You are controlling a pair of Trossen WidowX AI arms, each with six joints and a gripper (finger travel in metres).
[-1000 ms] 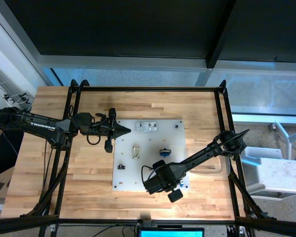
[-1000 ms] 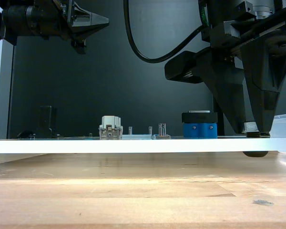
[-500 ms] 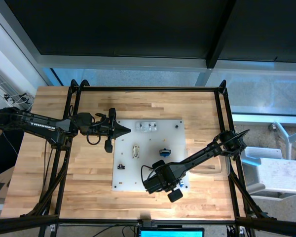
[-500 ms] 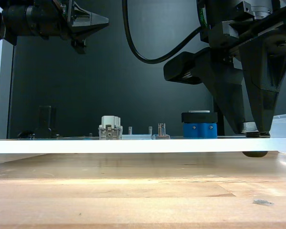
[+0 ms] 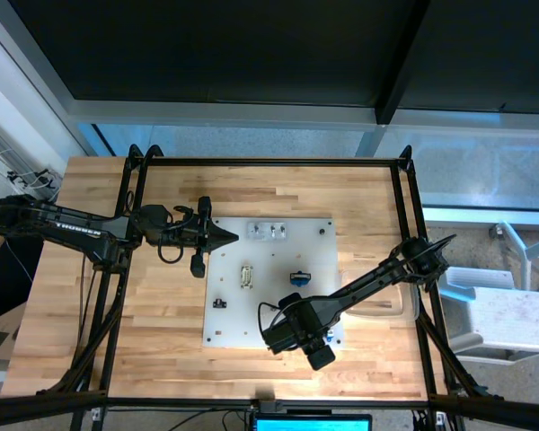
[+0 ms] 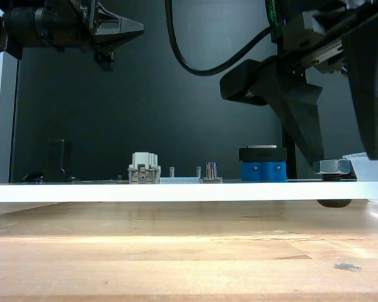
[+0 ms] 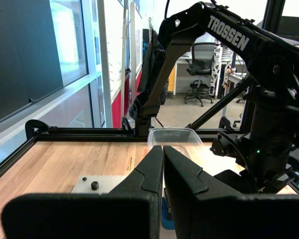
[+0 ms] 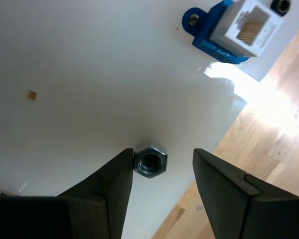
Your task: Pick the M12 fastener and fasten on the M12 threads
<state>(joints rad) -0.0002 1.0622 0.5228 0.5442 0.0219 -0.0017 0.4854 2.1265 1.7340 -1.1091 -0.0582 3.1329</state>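
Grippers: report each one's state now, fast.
Left gripper: shut, empty, raised over the white board's left edge.
Right gripper: open, low, straddling the M12 nut, not gripping it.

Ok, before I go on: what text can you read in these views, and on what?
"TROSSEN": white letters on the right arm, left wrist view.
Lettering on the left arm, high view: too small to read.
No other text: none on the M12 nut, the open right gripper around it, or the shut left gripper raised over the white board's left edge.
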